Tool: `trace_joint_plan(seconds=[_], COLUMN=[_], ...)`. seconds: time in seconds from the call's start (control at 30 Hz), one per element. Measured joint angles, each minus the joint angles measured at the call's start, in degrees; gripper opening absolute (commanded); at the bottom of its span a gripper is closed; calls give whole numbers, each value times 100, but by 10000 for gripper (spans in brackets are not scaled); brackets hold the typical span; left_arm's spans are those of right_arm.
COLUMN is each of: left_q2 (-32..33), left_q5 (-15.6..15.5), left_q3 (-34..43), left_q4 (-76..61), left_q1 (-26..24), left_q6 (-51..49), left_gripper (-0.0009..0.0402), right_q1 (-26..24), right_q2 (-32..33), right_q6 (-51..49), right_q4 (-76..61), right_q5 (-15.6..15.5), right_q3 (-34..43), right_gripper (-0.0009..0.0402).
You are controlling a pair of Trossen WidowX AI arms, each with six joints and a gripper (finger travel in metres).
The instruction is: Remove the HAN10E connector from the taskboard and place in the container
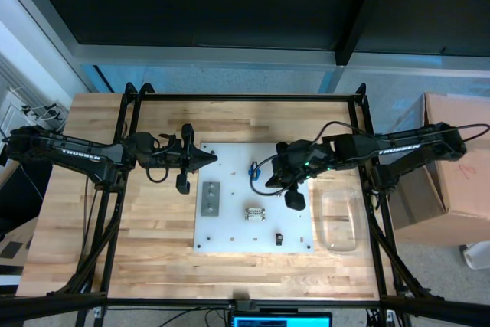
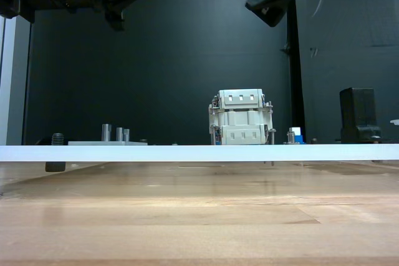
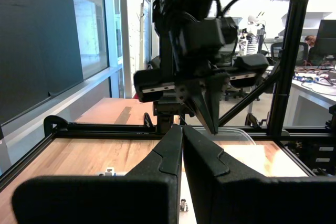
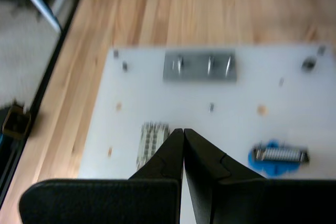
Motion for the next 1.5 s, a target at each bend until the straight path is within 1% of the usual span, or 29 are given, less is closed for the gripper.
trace_joint_plan(seconds=[0.27, 0.63, 0.77, 0.93, 1.07, 1.17, 1.23, 1.5], left_q2=[0, 0, 0, 0, 0, 0, 0, -2], left_q5=[0, 0, 2, 2, 0, 0, 2, 2], left_q3=[2, 2, 2, 0, 0, 2, 2, 2], left_q4=[-2, 0, -2, -2, -2, 0, -2, 0], left_q1=[0, 0, 0, 0, 0, 0, 0, 0], left_q6=[0, 0, -2, 0, 0, 0, 0, -2], left_gripper=[0, 0, 0, 0, 0, 0, 0, 0], right_q1=[203, 247, 278, 319, 352, 385, 409, 490], right_q2=[990, 2151, 2435, 2699, 2785, 2837, 2907, 3307], right_q6=[282, 496, 568, 566, 564, 562, 562, 557], right_q4=[-1690, -3416, -3626, -3829, -3864, -3908, -3917, -3910], right_q5=[-2, -2, 275, 284, 284, 284, 282, 284], right_q3=[1436, 3191, 3595, 3960, 4019, 4019, 4019, 4013], right_gripper=[0, 0, 0, 0, 3, 25, 52, 203])
